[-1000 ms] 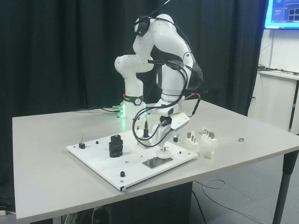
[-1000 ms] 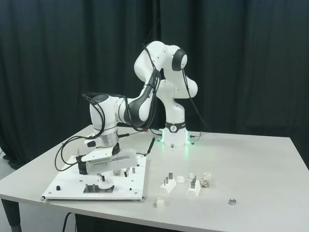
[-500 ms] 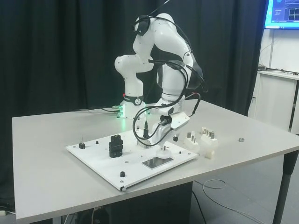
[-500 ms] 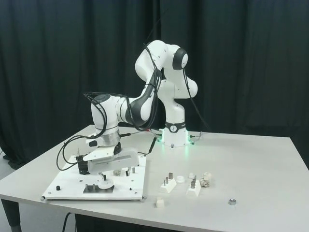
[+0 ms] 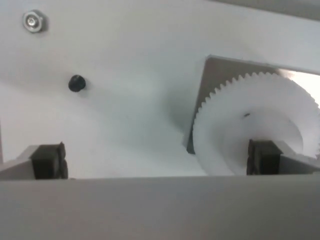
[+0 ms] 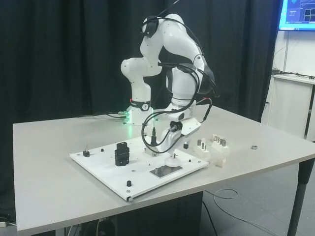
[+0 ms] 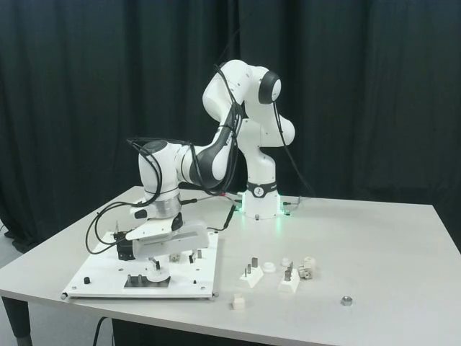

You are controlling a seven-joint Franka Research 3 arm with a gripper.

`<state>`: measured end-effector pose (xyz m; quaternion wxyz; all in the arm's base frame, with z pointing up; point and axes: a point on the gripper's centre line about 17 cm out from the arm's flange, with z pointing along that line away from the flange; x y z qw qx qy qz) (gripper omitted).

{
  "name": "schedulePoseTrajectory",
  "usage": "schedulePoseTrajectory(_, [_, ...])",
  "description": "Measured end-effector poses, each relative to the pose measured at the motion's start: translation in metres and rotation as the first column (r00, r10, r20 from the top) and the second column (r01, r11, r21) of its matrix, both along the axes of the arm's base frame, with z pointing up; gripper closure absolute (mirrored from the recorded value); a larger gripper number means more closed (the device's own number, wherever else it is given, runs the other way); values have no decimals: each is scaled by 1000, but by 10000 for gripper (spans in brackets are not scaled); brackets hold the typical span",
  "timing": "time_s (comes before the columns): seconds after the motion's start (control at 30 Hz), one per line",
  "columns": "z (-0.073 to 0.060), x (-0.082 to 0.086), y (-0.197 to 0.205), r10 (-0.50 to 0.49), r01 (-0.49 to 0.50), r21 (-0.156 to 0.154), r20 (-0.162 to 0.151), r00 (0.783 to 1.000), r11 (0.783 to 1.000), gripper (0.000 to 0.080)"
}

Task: Insert large gear.

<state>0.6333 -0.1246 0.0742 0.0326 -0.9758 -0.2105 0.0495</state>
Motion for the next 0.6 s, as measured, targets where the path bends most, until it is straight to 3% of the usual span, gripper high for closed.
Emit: schedulePoseTrajectory(0.6, [-2, 4, 3, 8, -7, -20, 12, 1000, 1000, 3])
